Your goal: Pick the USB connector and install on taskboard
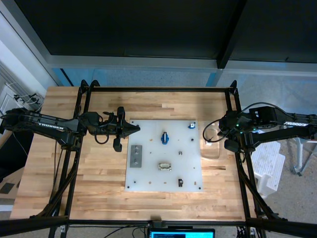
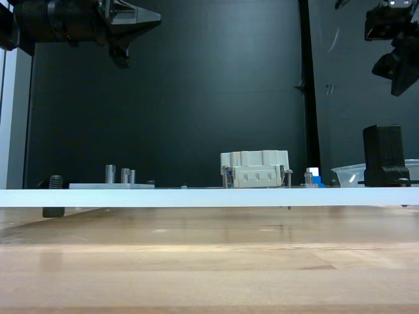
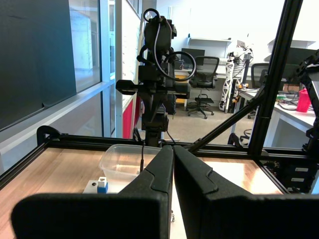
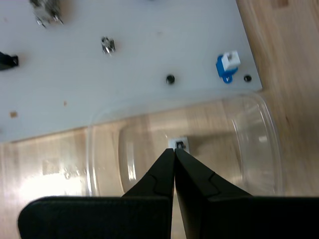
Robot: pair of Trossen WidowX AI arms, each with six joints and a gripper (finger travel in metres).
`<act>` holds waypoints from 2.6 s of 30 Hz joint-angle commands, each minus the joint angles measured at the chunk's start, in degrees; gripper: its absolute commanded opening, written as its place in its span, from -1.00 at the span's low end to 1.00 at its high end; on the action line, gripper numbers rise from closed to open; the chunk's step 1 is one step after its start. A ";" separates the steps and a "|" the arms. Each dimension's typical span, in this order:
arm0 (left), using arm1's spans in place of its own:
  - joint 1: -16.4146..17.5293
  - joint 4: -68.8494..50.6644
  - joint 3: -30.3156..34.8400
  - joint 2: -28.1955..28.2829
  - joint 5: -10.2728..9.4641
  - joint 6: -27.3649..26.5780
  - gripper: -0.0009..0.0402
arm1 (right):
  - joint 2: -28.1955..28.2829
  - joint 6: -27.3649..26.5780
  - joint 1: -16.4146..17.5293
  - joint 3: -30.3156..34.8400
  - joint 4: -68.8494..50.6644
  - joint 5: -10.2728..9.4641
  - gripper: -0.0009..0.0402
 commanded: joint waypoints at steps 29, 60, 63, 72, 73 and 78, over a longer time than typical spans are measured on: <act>0.00 0.00 0.00 0.00 0.02 0.02 -0.96 | 16.72 -3.89 -3.26 -7.48 7.19 0.90 -0.45; 0.02 0.00 0.00 0.00 0.02 0.02 -0.96 | 28.37 -6.54 -4.13 -8.22 12.50 -0.94 -0.46; 0.02 0.00 0.00 0.00 0.02 0.02 -0.96 | 28.35 -6.54 -4.13 -8.22 12.50 -0.92 -0.46; 0.02 0.00 0.00 0.00 0.02 0.02 -0.96 | 28.35 -7.56 -4.22 -7.21 11.13 -0.59 -0.46; 0.00 0.00 0.00 0.00 0.02 0.02 -0.96 | 28.37 -8.04 -4.22 -6.73 10.32 -0.35 -0.46; 0.02 0.00 0.00 0.00 0.02 0.02 -0.96 | 28.26 -8.22 -4.26 -6.60 9.14 0.83 -0.46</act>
